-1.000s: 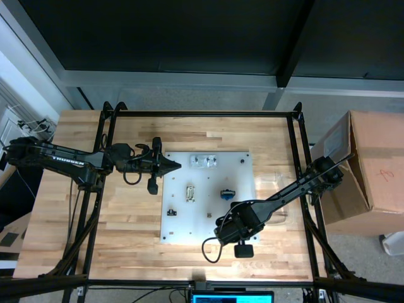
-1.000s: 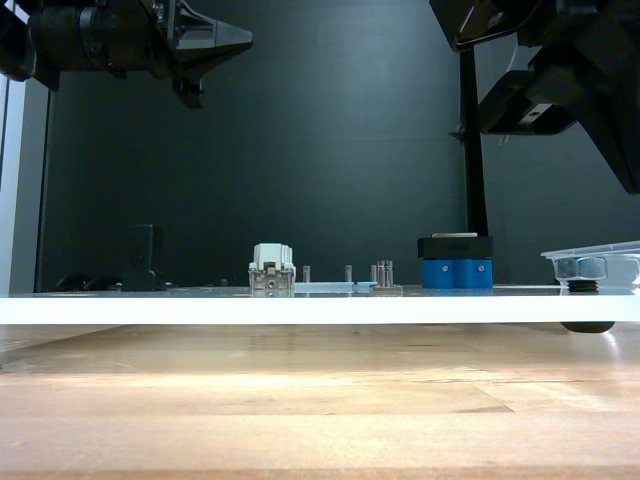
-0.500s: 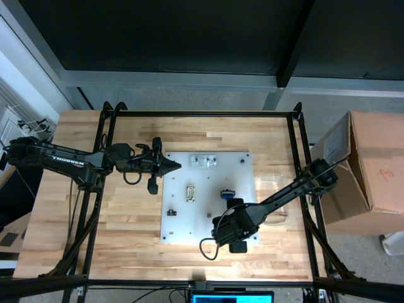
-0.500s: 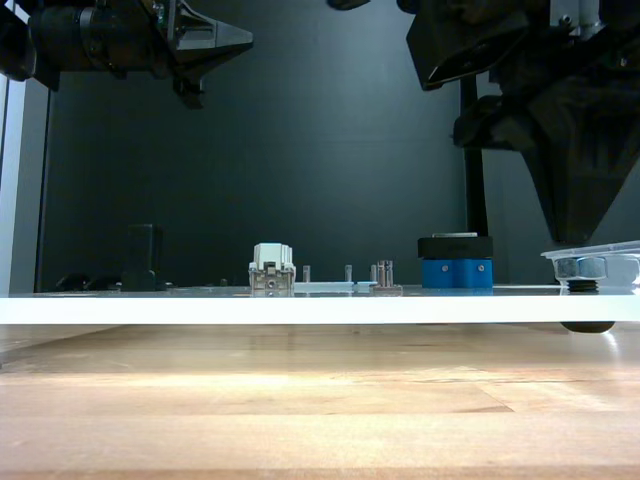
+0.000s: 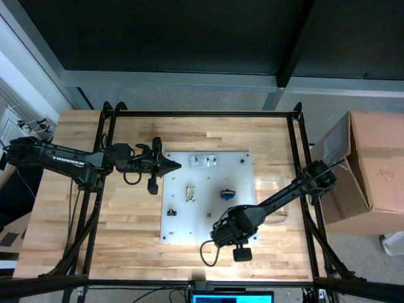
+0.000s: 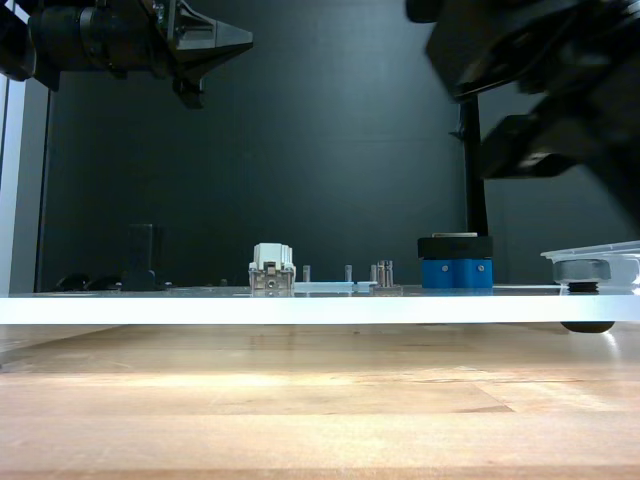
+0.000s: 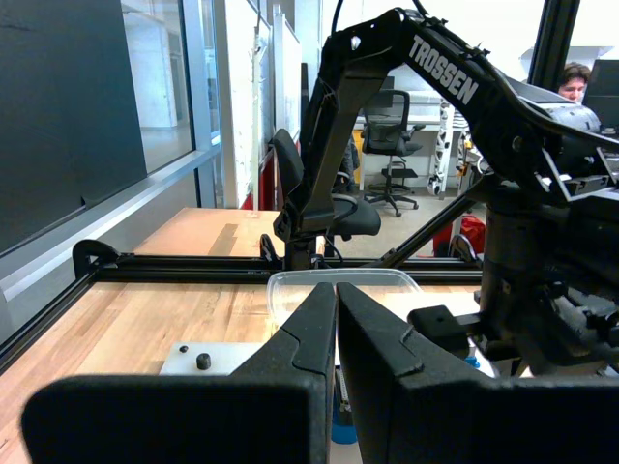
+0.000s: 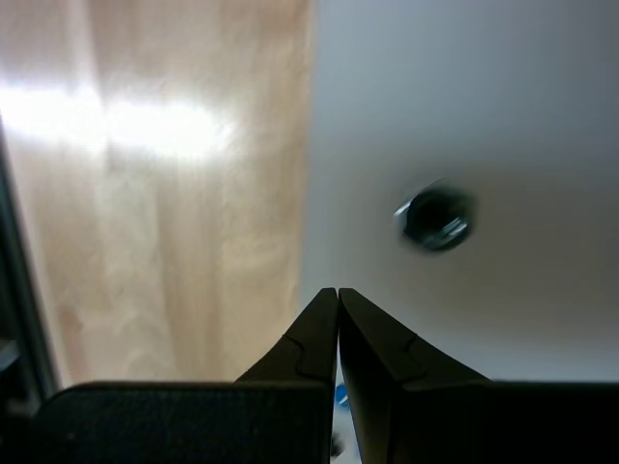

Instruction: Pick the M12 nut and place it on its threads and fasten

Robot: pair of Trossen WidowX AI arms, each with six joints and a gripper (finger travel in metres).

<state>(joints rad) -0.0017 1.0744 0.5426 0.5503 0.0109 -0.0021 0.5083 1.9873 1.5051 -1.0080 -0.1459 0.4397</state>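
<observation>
The black left gripper (image 5: 176, 165) hangs high over the far left edge of the flat white task board (image 5: 189, 224), pointing right, its fingers pressed together with nothing between them. On the board, from the left, stand a small white-grey connector block (image 6: 272, 270), a few thin silver pins (image 6: 382, 271) and a blue block with a black cap (image 6: 456, 262). The black right gripper (image 8: 338, 292) hovers above the board's near right part, looking down beside its near edge, its fingers closed tip to tip and empty. The small silver M12 nut (image 6: 581, 268) sits free on its short black ribbed stud (image 6: 581, 287), well apart from both grippers, with a little black showing beneath it. Behind it lies the clear plastic tray (image 6: 606, 251). A brown cardboard box (image 5: 369, 170) stands off the table's right side.
</observation>
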